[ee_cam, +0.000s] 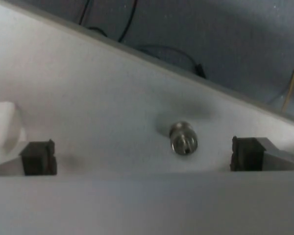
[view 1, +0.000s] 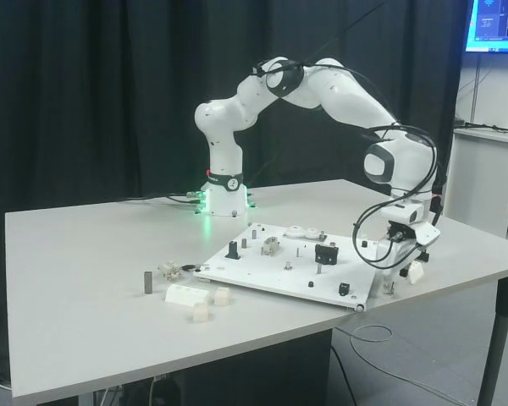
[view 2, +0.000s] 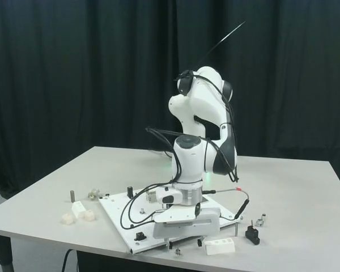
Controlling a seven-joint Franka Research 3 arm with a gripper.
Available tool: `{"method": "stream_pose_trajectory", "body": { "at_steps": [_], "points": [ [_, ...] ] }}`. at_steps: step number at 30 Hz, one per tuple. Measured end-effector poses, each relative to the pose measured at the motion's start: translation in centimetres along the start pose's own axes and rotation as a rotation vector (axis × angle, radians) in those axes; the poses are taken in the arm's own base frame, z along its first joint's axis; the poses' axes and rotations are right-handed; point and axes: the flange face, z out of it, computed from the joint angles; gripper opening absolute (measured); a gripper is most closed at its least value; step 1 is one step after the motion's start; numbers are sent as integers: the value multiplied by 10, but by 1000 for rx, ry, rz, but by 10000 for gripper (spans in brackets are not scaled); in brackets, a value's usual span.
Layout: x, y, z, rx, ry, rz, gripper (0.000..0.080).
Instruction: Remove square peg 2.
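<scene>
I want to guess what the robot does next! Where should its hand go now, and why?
Probably straight down a little, I'd guess. In the wrist view the gripper is open, its two black fingertips spread wide on either side of a small metal peg standing on the white board. Nothing is gripped yet, so lowering and centring around the peg should come before closing.

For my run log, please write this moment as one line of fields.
gripper: open, holds nothing | position: low at white board corner, near table edge | below gripper: metal stud | peg: not identifiable
</scene>
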Motion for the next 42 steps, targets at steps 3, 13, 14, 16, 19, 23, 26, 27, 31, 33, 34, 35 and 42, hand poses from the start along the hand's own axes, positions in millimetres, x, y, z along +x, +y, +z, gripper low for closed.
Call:
{"method": "stream_pose_trajectory", "body": {
  "at_steps": [3, 13, 14, 16, 19, 23, 26, 27, 31, 33, 34, 35, 42],
  "points": [
    [3, 0, -11, -12, -12, 4, 791],
    [10, 2, -40, -41, -32, 13, 800],
    [11, 2, -41, -41, -32, 13, 800],
    [11, 3, -44, -40, -34, 14, 800],
    [12, 3, -45, -39, -33, 15, 800],
    [13, 4, -46, -39, -32, 16, 800],
    [13, 5, -46, -39, -32, 17, 800],
    [14, 5, -46, -39, -32, 18, 800],
    [14, 7, -46, -39, -32, 20, 800],
    [15, 7, -46, -39, -32, 21, 800],
    [15, 8, -46, -39, -32, 21, 800],
    [15, 8, -46, -39, -32, 22, 800],
    [16, 9, -46, -39, -32, 23, 800]
  ]
}}
